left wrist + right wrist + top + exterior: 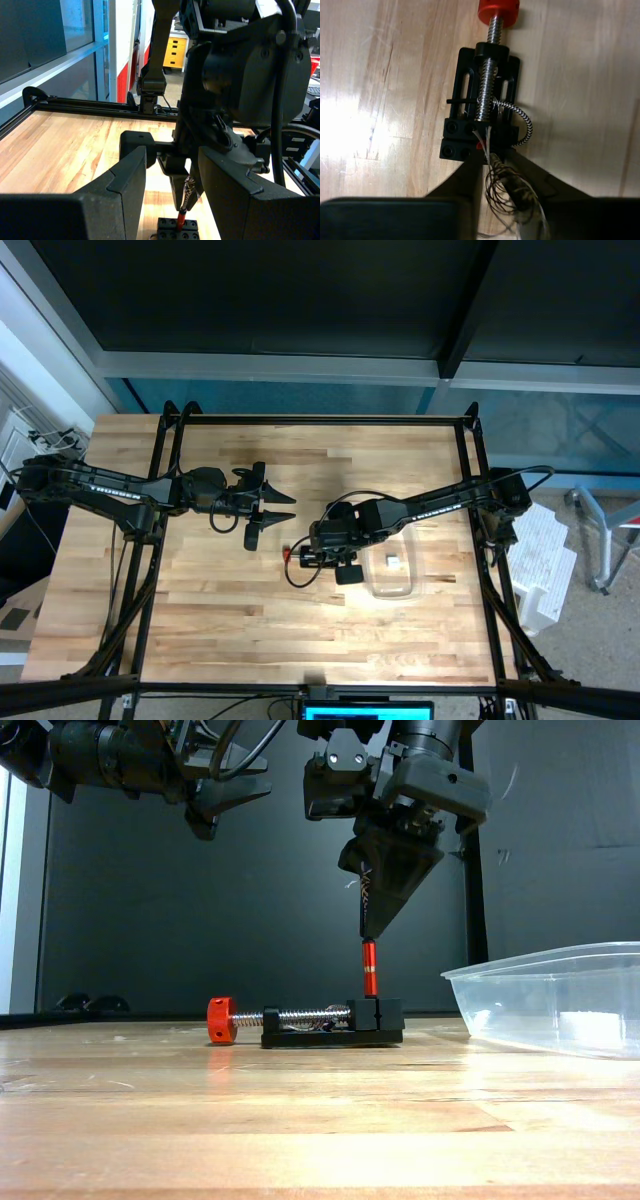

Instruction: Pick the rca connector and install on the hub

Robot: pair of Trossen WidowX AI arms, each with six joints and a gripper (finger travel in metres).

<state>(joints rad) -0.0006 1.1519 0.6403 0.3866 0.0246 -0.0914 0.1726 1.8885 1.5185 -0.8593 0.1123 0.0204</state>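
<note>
The hub (330, 1032) is a small black block with a red knob (221, 1019) on a threaded screw, lying on the wooden table. My right gripper (369, 930) hangs right over it, shut on the rca connector (369, 968), a slim red pin with a braided lead. The pin stands upright with its lower end at the hub's end block. In the right wrist view the fingers pinch the braided lead above the hub (454, 135). My left gripper (266, 510) hovers open to the hub's left, holding nothing, and looks at the right gripper and the pin (180, 218).
A clear plastic tray (410, 585) lies just right of the hub and holds a tiny whitish piece (393, 561). In the low view the tray (560, 1010) sits close to the right gripper. A black metal frame borders the table.
</note>
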